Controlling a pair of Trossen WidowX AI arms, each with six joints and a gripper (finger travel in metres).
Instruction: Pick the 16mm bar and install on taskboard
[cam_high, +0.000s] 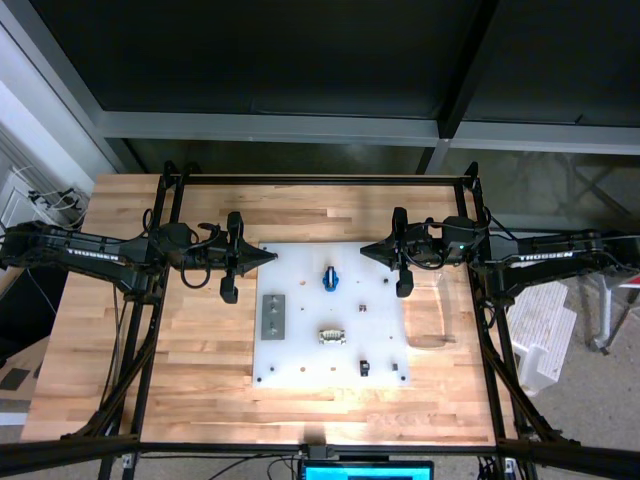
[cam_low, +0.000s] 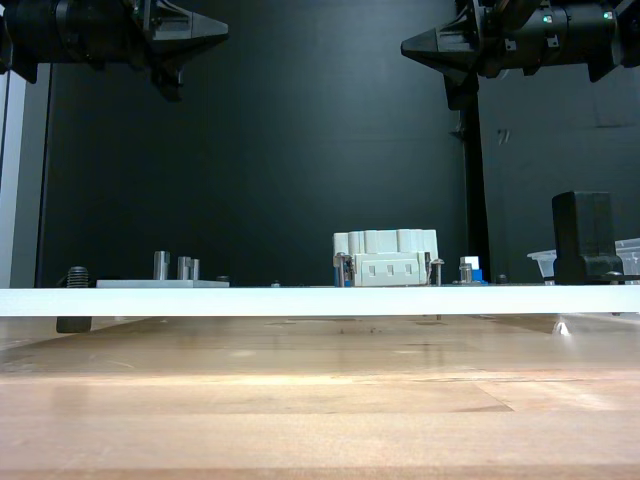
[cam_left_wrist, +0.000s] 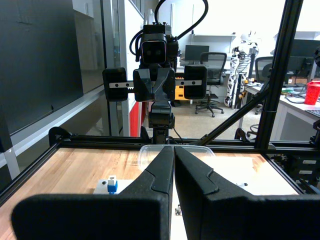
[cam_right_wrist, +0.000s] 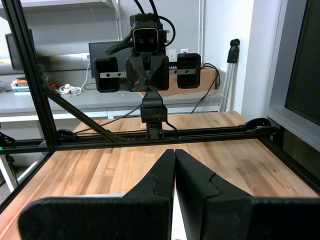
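Left gripper (cam_high: 270, 257) clenched on nothing, high over taskboard (cam_high: 300, 355) far-left edge, right gripper (cam_high: 365, 250) likewise clenched empty, high over far-right edge, tips facing, well apart, open air beneath, 16mm bar whereabouts impossible to tell, clear tub (cam_high: 428, 343) just beside board's right edge
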